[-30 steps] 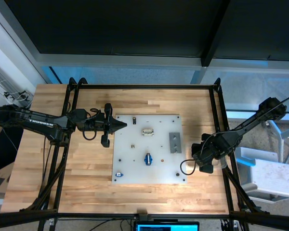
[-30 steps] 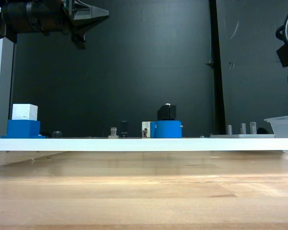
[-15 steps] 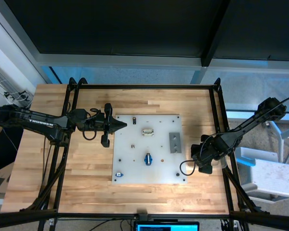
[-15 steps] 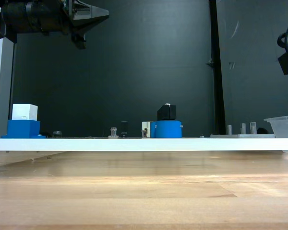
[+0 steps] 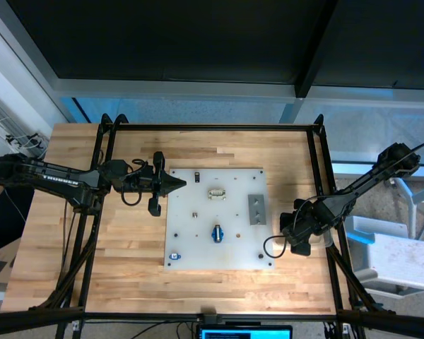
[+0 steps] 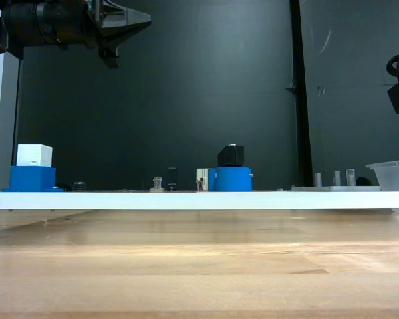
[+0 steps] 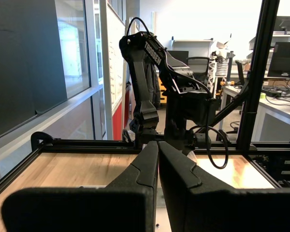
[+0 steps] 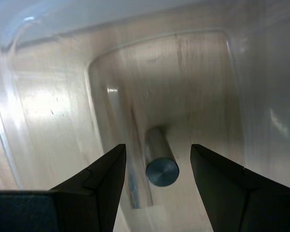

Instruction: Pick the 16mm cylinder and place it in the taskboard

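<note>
Hovering over the clear plastic tray just right of the taskboard, the right gripper is pointing down into the tray with its fingers spread wide apart. The 16mm cylinder is lying on its side on the tray floor, between the two fingertips and touching neither. The tray is sitting on the wooden surface beside the board's right edge, not far from the grey metal block. The left gripper is hanging high above the surface at the board's far-left edge, pointing right, with its fingers pressed together and nothing between them. A blue fitting is standing upright near the middle of the board.
</note>
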You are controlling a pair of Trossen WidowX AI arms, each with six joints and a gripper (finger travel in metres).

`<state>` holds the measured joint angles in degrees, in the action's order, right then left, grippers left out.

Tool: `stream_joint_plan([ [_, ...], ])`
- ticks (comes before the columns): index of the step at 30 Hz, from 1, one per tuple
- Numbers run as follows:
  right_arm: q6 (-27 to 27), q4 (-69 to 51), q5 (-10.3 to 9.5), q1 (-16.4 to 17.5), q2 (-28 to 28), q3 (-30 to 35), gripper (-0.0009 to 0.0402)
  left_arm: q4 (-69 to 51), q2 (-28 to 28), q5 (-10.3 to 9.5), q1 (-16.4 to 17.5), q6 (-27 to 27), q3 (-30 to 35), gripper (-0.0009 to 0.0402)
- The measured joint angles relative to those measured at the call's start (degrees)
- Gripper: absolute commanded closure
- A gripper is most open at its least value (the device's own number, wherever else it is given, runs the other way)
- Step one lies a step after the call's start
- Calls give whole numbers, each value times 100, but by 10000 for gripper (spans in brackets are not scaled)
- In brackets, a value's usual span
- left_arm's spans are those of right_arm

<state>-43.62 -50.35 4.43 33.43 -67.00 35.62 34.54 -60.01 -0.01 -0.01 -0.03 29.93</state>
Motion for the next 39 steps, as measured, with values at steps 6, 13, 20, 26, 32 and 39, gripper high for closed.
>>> stream_joint_plan([
  [6,2,0,0,0,0,2,234,0,2,-2,0,0,0,393],
  [13,7,-2,0,-2,2,2,276,0,0,0,0,0,2,393],
  [20,20,-4,0,-2,2,2,320,0,0,-2,0,0,2,393],
  [26,22,0,2,-2,7,4,345,0,0,0,0,0,2,393],
  [32,22,7,2,-2,15,4,362,0,2,0,0,0,0,393],
  [39,22,7,0,-2,15,4,365,0,0,0,0,0,2,393],
])
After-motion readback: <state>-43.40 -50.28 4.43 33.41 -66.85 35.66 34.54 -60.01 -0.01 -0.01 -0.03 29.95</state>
